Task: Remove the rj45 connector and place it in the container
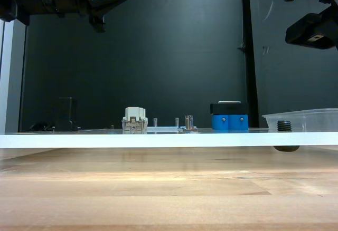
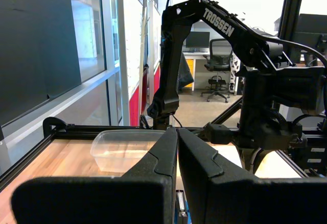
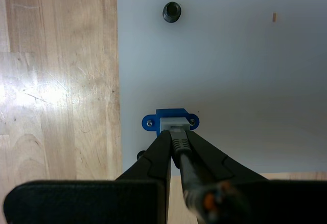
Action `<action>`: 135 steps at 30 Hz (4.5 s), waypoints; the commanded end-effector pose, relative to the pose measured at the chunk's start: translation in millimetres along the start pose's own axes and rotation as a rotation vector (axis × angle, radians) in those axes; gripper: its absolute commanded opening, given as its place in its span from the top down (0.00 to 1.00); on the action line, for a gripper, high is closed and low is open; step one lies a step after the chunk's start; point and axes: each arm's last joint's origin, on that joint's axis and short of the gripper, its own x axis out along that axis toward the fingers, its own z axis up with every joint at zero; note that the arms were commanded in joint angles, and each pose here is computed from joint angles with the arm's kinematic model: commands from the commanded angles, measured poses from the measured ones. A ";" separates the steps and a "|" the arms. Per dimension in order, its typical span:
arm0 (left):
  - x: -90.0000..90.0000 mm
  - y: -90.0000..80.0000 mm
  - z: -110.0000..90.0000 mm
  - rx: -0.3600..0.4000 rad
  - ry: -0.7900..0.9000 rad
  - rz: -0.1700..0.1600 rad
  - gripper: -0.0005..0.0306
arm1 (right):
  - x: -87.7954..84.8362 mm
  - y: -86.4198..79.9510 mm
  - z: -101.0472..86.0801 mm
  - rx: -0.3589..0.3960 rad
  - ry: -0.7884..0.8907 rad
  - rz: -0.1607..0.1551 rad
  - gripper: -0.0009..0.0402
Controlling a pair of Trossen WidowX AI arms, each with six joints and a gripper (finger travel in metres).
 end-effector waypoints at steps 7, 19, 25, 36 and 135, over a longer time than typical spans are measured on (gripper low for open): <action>0.0 0.0 0.1 0.000 0.000 0.000 0.98 | -18.1 -2.5 1.2 0.004 -0.014 0.014 0.98; 0.1 0.0 0.0 0.000 0.000 0.000 0.98 | -57.9 -10.3 1.9 0.012 -0.050 0.040 0.98; 0.1 0.0 0.0 0.000 0.000 0.000 0.98 | -70.8 -15.4 1.0 0.023 -0.080 0.060 0.98; 0.1 0.0 0.0 0.000 0.000 0.000 0.98 | -76.4 -45.7 0.2 0.061 -0.080 0.062 0.98; 0.0 0.1 0.1 0.000 0.000 0.000 0.98 | -53.7 -226.0 -98.3 0.316 0.068 -0.115 0.39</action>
